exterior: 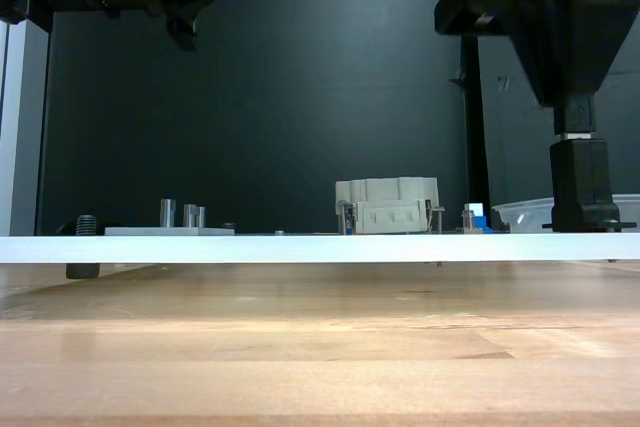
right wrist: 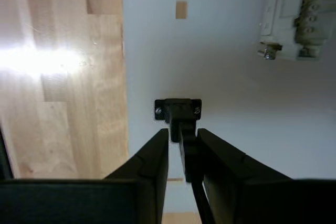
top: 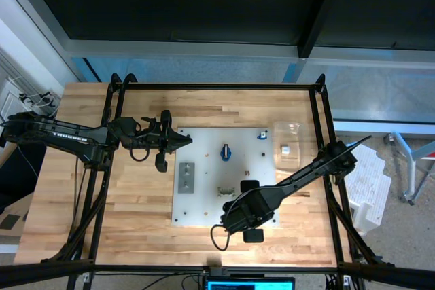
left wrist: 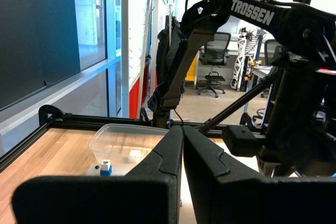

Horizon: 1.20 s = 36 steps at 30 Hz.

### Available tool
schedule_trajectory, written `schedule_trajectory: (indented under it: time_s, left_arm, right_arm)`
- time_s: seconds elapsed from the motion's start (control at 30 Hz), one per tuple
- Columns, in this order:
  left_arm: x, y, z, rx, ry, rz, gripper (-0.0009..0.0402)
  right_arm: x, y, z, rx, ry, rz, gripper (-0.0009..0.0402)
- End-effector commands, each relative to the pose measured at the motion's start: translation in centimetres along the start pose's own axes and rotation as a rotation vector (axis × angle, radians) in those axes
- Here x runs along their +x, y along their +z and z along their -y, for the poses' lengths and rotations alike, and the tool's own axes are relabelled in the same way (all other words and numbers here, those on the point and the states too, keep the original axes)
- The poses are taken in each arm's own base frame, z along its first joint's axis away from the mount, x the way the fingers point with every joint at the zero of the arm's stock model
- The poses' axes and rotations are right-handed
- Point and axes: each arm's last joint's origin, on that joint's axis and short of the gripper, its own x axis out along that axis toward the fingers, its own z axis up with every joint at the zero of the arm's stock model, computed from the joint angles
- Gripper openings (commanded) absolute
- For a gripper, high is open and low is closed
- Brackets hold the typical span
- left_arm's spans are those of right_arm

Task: Pick the USB connector and install on taskboard

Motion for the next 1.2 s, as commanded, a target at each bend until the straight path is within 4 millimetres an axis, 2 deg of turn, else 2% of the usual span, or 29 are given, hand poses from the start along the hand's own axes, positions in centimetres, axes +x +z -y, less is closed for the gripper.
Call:
schedule_trajectory:
  time_s: [0.03,0.33,0.63,1.0,1.2]
  left_arm:
    - [0.0,0.0,0.0,0.0,0.0,0.0,0.0]
    - [0.0,0.0,0.0,0.0,0.0,0.0,0.0]
    - [0.0,0.0,0.0,0.0,0.0,0.0,0.0]
    - [0.0,0.0,0.0,0.0,0.0,0.0,0.0]
    - [0.0,0.0,0.0,0.0,0.0,0.0,0.0]
  right_arm:
    - [-0.8,-0.2,0.2,0.001,-0.003,0.013,0.0097]
    - [-3.1,-1.4,1.0,-0.001,-0.047,0.043,0.0123]
    - [-5.8,-2.4,1.6,-0.001,-0.016,0.099,0.014]
    - [-6.2,-2.7,1.7,-0.002,-0.008,0.107,0.0139]
    - [-6.8,-3.8,2.4,-0.01,-0.003,0.128,0.0139]
